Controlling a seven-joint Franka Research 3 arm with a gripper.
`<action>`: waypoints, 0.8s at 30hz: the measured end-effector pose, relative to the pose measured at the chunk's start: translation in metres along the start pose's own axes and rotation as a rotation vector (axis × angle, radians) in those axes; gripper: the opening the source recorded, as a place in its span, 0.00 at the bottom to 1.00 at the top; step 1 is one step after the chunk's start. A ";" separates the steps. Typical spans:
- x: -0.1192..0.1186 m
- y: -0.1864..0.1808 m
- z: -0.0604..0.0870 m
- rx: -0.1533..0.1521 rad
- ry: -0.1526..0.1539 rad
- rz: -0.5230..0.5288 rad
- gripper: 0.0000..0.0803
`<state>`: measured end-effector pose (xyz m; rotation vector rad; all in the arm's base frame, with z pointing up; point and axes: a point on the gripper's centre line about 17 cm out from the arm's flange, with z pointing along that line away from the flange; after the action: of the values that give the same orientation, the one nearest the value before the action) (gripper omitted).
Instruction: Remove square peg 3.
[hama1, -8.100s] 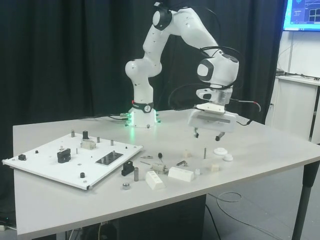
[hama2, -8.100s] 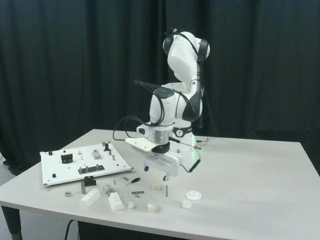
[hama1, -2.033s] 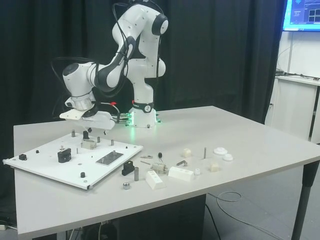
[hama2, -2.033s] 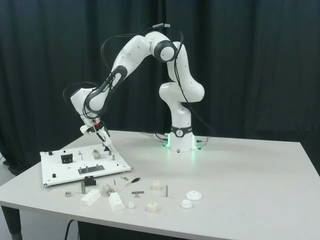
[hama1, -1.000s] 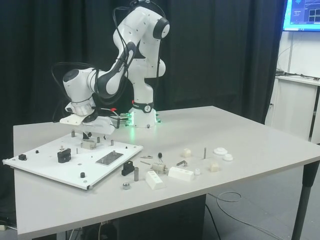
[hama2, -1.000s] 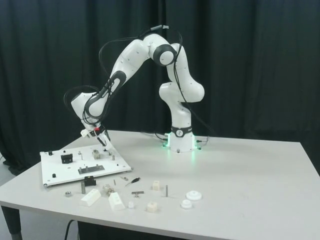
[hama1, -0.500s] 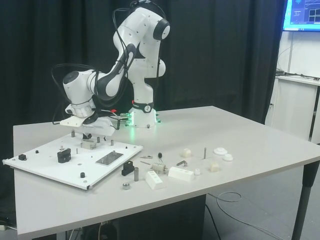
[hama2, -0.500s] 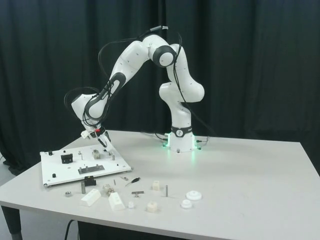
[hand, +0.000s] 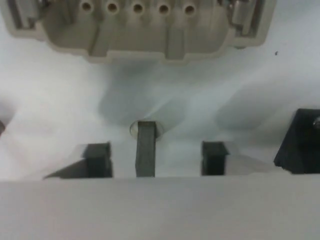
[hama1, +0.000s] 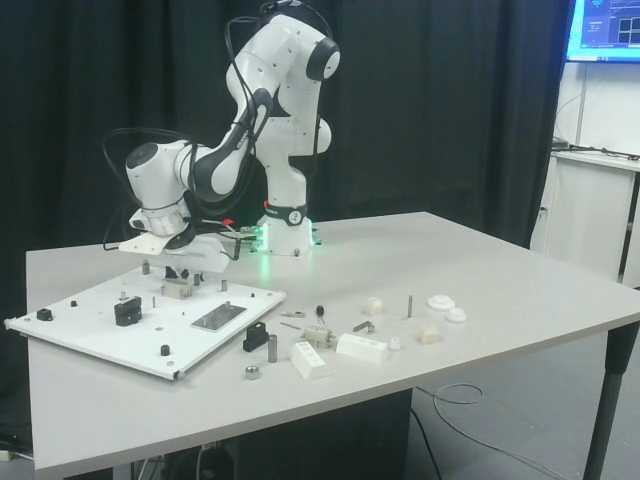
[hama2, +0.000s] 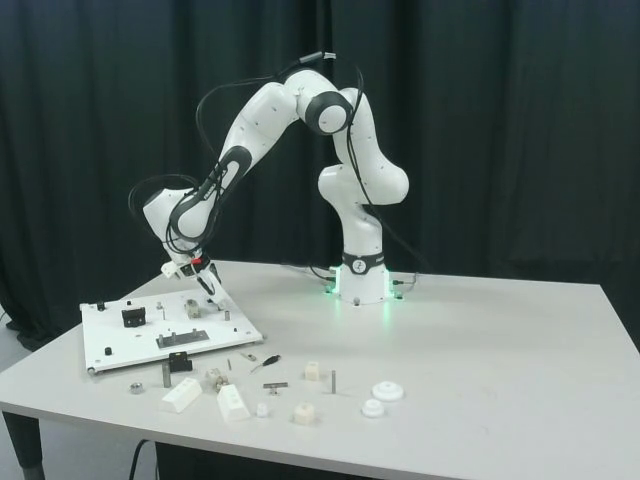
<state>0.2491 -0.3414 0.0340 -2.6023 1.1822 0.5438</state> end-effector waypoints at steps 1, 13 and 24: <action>0.000 0.000 0.000 0.001 0.000 0.001 0.62; 0.001 -0.005 0.005 0.030 0.003 0.031 0.10; 0.001 -0.006 0.005 0.030 0.002 0.033 0.10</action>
<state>0.2531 -0.3369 0.0296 -2.5627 1.2268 0.5258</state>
